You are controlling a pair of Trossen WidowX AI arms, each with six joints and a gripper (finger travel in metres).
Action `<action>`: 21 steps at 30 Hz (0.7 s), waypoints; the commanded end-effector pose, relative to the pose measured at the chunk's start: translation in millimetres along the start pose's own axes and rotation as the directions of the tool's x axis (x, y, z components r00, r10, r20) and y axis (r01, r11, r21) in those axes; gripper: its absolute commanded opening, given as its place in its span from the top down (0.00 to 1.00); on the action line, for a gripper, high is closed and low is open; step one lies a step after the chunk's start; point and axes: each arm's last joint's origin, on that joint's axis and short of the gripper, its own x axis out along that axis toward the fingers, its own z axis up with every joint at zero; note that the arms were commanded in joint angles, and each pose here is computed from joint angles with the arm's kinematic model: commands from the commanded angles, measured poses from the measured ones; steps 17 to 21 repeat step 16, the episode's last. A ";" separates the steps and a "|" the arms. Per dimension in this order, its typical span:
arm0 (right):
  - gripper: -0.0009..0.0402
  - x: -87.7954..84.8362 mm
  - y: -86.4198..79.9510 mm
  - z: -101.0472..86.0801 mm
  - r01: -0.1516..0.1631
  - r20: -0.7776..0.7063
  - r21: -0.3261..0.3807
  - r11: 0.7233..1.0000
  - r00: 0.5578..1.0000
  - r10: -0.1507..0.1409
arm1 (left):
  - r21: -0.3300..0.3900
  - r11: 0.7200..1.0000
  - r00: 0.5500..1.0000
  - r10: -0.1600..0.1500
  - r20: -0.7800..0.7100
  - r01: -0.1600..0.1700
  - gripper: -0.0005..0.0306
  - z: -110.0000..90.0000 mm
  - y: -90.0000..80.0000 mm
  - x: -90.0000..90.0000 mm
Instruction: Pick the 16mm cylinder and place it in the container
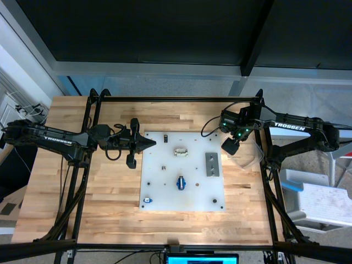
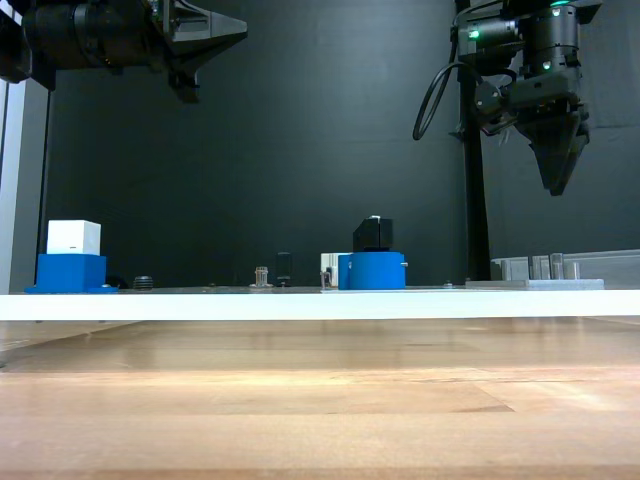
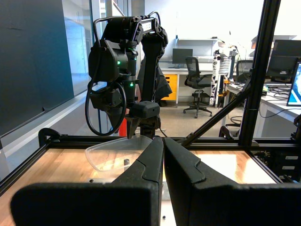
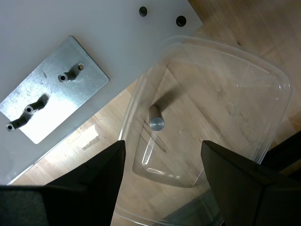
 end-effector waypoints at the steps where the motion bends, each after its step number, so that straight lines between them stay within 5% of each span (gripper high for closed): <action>1: 0.43 0.1 0.1 0.1 0.000 0.002 -0.001 1.000 1.000 0.000 | 0.000 1.000 1.000 0.000 0.000 0.000 0.98 0.1 0.0 0.0; 21: 0.43 0.1 0.1 0.2 0.000 0.003 -0.005 1.000 1.000 0.000 | 0.000 1.000 1.000 0.000 0.000 0.000 0.98 0.1 0.0 0.0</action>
